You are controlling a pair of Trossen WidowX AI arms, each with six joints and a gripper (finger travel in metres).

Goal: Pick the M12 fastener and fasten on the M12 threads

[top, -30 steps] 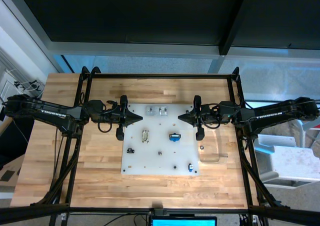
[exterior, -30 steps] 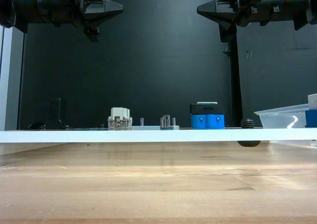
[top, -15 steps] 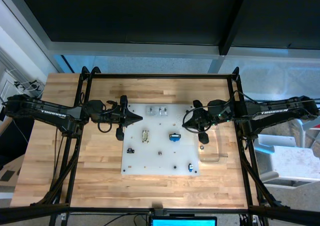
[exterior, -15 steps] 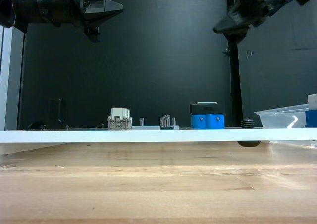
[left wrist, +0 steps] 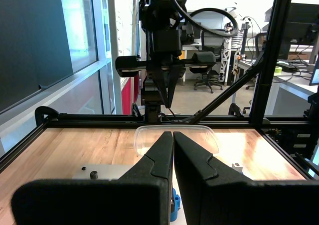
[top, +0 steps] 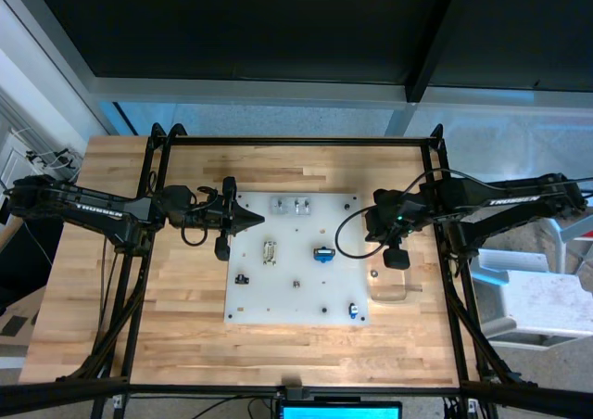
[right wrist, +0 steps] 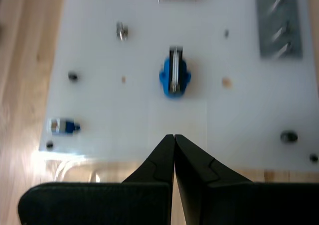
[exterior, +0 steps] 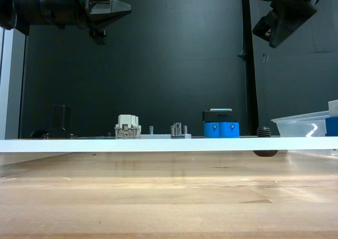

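Left pincer [left wrist: 173,134]: tips pressed together, nothing carried, held high over the far left edge of the white board [top: 278,294]. Right pincer [right wrist: 174,138]: tips also pressed together, nothing between them, tilted downward above the board's right edge beside the clear tray [top: 394,298]. M12 nut [top: 374,273]: seen lying in that tray, by its board-side wall. Ribbed black stud [exterior: 263,131]: recorded bare, near the board's near right edge. Board was carried on the wooden table [top: 167,345].

left tool [left wrist: 173,134] black, pointed | right tool [right wrist: 174,138] black, pointed | cables [top: 337,240] black
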